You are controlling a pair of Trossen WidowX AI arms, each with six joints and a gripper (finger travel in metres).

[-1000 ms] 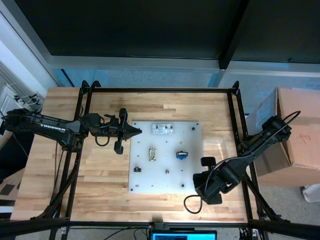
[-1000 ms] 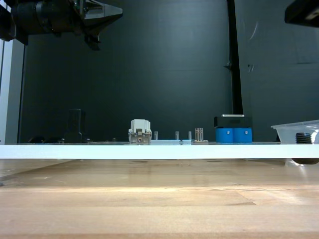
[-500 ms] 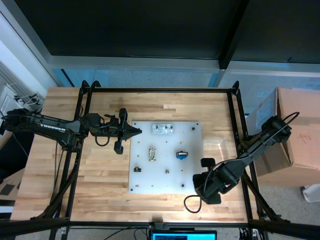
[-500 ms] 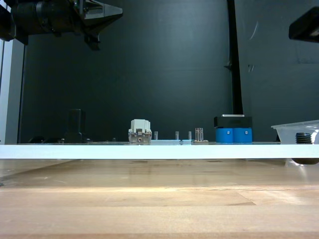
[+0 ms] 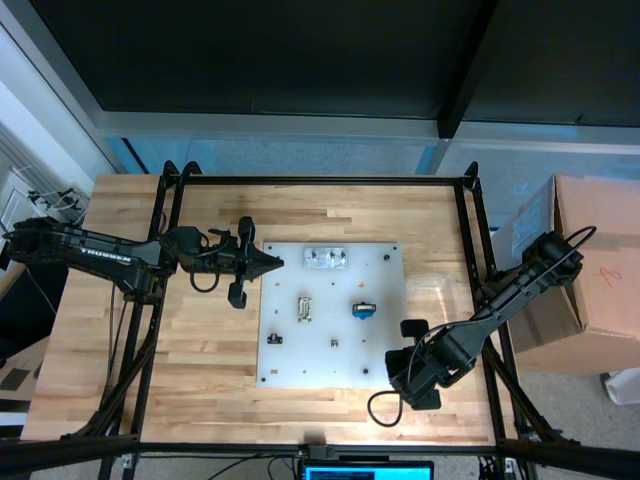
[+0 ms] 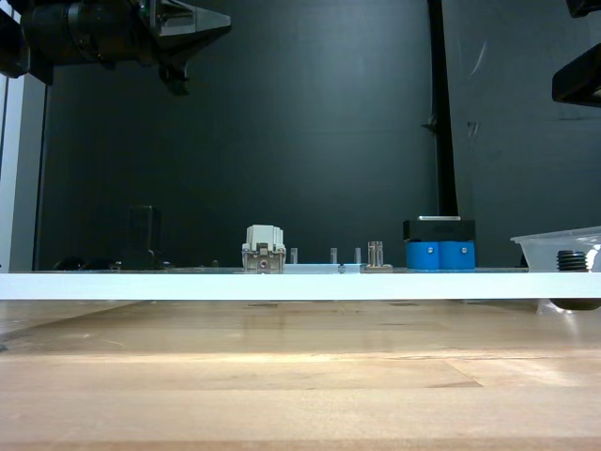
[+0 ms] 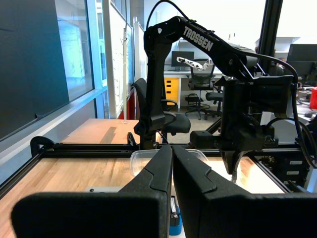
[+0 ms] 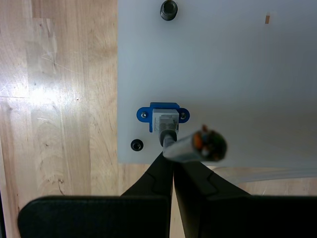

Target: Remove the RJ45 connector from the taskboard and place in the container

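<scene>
The RJ45 connector (image 8: 167, 120) is seen fully seated; the approach is judged in hand. The right claw (image 8: 173, 166), pinched empty, is held high by the worktop's (image 5: 200, 400) near right corner, the left claw (image 7: 172, 151) likewise over its left half. Opening and lowering are called for.

The RJ45 connector (image 8: 168, 119) is grey, with a short cable stub (image 8: 195, 145) standing up from it. It sits fully in its blue seat (image 8: 145, 114) on the board (image 8: 233, 74), toward 3 o'clock from the board's middle. The container (image 6: 549, 241) is a clear shallow tub, upright just beside the board at 3 o'clock from the connector.
</scene>
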